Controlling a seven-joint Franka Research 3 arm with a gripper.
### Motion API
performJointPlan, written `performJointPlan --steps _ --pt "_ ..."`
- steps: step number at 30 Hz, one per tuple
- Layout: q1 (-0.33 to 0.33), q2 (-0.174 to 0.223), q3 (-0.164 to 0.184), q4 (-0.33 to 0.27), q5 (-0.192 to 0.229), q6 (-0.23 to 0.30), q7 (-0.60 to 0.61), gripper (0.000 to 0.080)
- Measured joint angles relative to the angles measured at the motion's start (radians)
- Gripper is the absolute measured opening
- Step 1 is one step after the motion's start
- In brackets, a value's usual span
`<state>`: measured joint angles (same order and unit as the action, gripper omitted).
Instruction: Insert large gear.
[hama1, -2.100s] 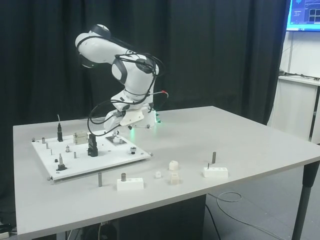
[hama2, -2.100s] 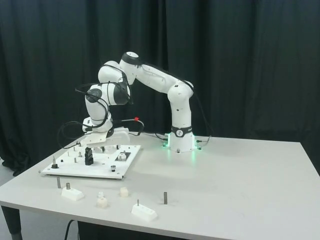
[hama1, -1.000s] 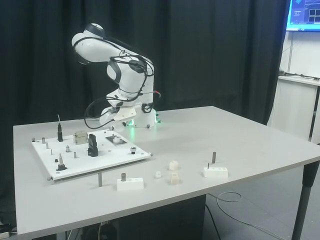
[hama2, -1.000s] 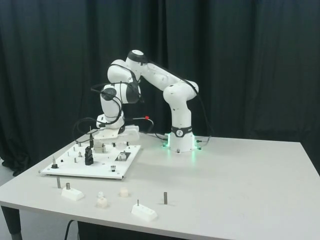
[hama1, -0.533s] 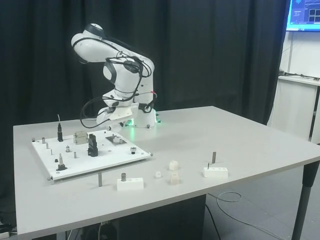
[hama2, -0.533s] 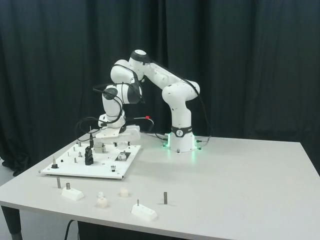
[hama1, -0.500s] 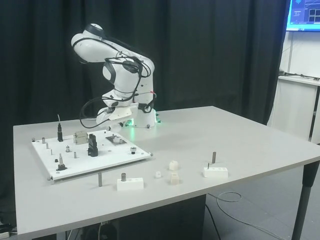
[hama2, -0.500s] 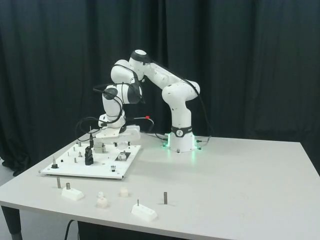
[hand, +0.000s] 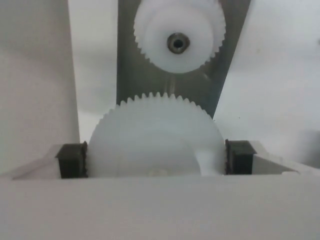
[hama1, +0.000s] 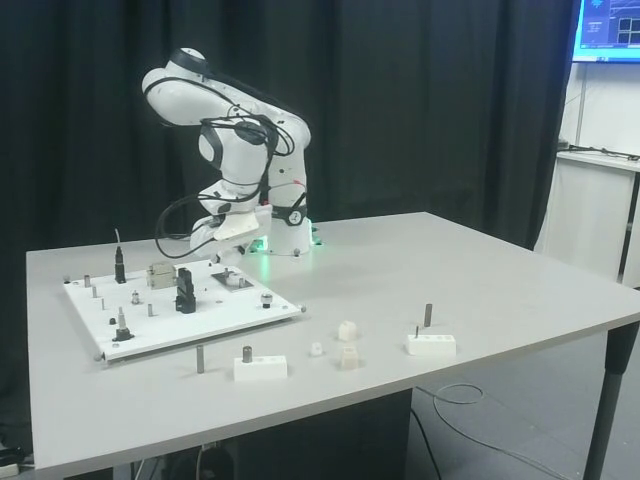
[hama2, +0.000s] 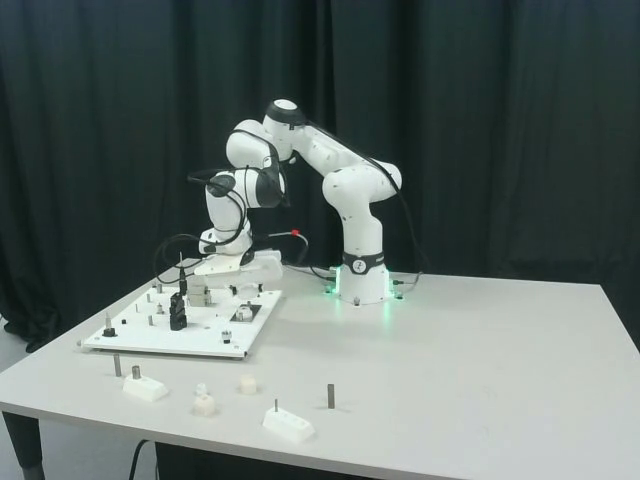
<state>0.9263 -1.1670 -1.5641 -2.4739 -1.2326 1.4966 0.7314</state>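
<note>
The hand (hand: 155, 162) is closed on the large gear (hand: 155, 137), its two black pads (hand: 71, 160) pressing the toothed rim from opposite sides, so the gear sits flat between them with its face toward the wrist camera. Gripping across the rim leaves the underside free, which suits lowering the gear onto a post.

Past the held gear, in the wrist view, a smaller gear (hand: 178, 35) already sits on a grey plate (hand: 131, 65) with a dark pin at its middle. The large gear's teeth are near it but apart, so the two do not mesh yet. That neighbour probably explains the approach: the teeth will have to interlock as the gear goes down.

In the room views the arm (hama1: 235, 150) leans over the far end of the white board (hama1: 185, 310) on the counter (hama1: 480, 290), and the hand hovers above the board rather than resting on it. Several small white blocks (hama1: 260, 368) and pegs lie near the counter's front edge, well apart from the work.
</note>
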Motion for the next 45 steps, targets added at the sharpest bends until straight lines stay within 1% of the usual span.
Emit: performJointPlan --steps 13,25,32,45 --pt "-0.065 -0.017 0.000 -0.023 -0.012 0.032 -0.058 0.0594" --pt "-0.129 -0.036 -0.003 -0.051 -0.018 0.078 -0.107 0.0594" --pt "-0.153 -0.037 -0.010 -0.061 -0.024 0.111 -0.141 0.0594" --pt "-0.181 -0.039 -0.036 -0.069 -0.040 0.174 -0.181 0.0594"
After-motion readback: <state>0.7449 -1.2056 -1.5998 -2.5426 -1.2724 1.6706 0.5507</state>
